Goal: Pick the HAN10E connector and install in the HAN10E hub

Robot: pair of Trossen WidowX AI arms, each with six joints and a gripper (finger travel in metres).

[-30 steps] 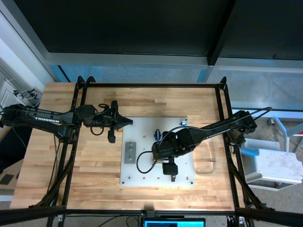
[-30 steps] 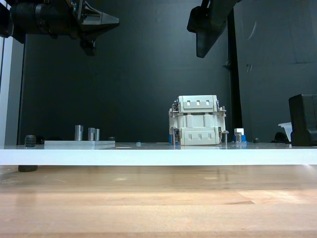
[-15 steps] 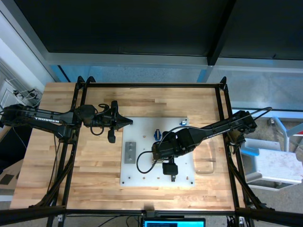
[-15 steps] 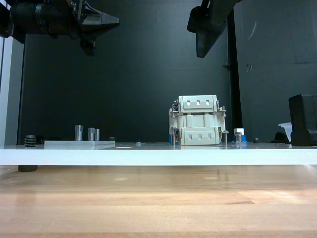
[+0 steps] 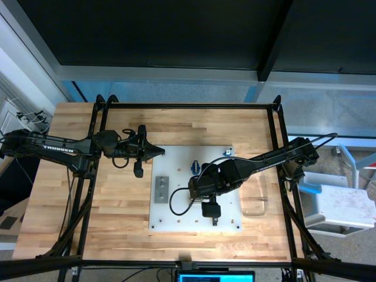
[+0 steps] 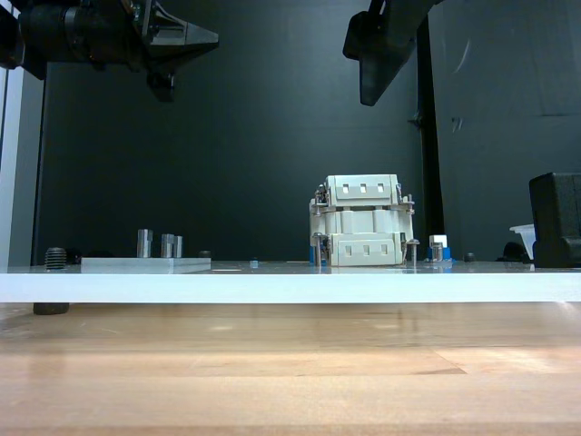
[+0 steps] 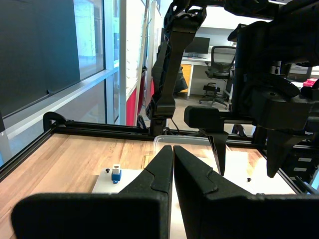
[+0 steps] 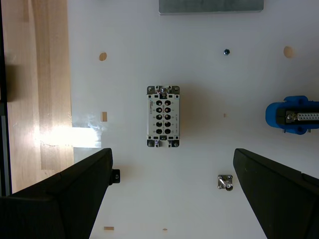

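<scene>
The pale HAN10E connector (image 6: 361, 193) stands stacked on the cream-and-silver HAN10E hub (image 6: 365, 248) on the white board (image 6: 272, 283). From straight above, the connector (image 8: 163, 117) shows two rows of dark pins. My right gripper (image 8: 172, 164) hangs open well above it, with a black finger (image 8: 60, 199) at either side and nothing held. In the low view the right gripper (image 6: 370, 91) is high over the stack. My left gripper (image 5: 160, 151) is shut and empty, hovering off the board's far left corner, also seen as left gripper (image 7: 172, 148).
A grey metal plate (image 5: 161, 189) with pegs lies on the board's left part. A blue upright plug (image 8: 294, 117) and a small silver fitting (image 8: 226, 182) sit near the stack. A black block (image 6: 556, 222) stands at the board's right, and a clear tray (image 5: 256, 200) lies beside the board.
</scene>
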